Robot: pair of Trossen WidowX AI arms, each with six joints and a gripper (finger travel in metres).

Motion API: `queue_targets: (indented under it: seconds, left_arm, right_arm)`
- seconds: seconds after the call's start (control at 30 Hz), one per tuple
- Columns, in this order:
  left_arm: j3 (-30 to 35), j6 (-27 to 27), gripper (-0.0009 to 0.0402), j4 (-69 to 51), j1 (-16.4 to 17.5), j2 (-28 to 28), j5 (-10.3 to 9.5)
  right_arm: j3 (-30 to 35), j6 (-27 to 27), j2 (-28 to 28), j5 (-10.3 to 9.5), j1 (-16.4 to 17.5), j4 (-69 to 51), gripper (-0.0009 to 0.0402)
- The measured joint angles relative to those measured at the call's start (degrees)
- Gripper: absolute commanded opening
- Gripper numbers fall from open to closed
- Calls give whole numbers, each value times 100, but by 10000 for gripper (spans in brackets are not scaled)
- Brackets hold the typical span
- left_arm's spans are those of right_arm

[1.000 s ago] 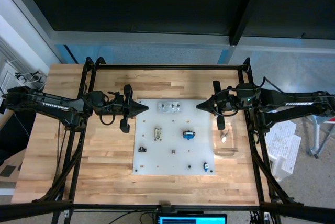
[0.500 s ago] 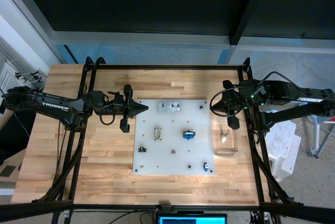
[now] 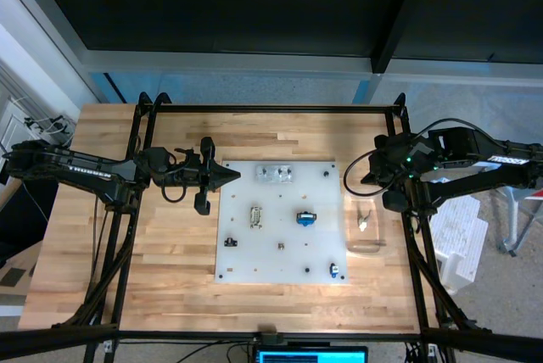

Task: Pick the RJ45 connector and install on taskboard

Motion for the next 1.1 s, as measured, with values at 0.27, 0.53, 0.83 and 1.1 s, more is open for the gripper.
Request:
queue_targets:
  seconds: [0.27,0.53,0.83,1.1]
  left_arm:
    - [-2,0,0,-2,0,0,-2]
    - [0,0,0,-2,0,0,-2]
    - [-2,0,0,-2,0,0,0]
    - [0,2,0,-2,0,0,-2]
  right_arm:
    - [0,0,2,-2,15,-514,0]
    - [-13,81,15,-7,42,-1025,14]
    - [-31,173,83,-50,85,-1316,35]
    - [-37,330,181,-57,186,-1543,85]
